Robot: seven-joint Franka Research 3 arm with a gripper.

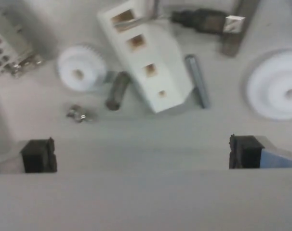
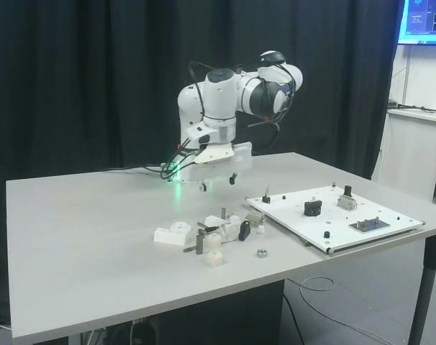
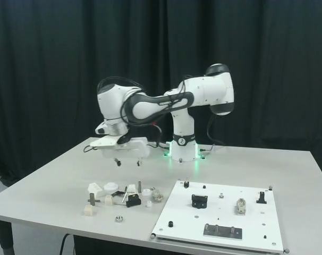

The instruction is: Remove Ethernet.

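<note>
So here's where I've got the arm parked: the claw [image 2: 218, 181] hangs well above the grey tabletop [image 2: 74, 223], spread wide and holding nothing. In the wrist view both black fingertips [image 1: 38, 155] sit at the lower corners of the frame with a big gap between them and only bare surface under them.

I'm guessing it's up high on purpose, to get a look at the whole pile of loose parts before committing. That pile shows in the centre of the first room view, just below the claw. From the wrist I can make out a white block with square sockets [image 1: 146, 57] in the upper middle, a small white gear [image 1: 79, 68] to its left, a bigger white disc [image 1: 277, 86] at the right edge, and a couple of grey pins [image 1: 197, 81] beside the block.

The Ethernet bit, as far as I can judge, is the black cable plug [image 1: 204, 20] at the top of the wrist frame, lying next to the block's top socket. I can't tell whether it's actually seated in there or just resting near it.

The white board [image 2: 376, 233] with its fixtures sits off to the right in the first room view, well apart from the claw. Nothing's been grabbed yet.
</note>
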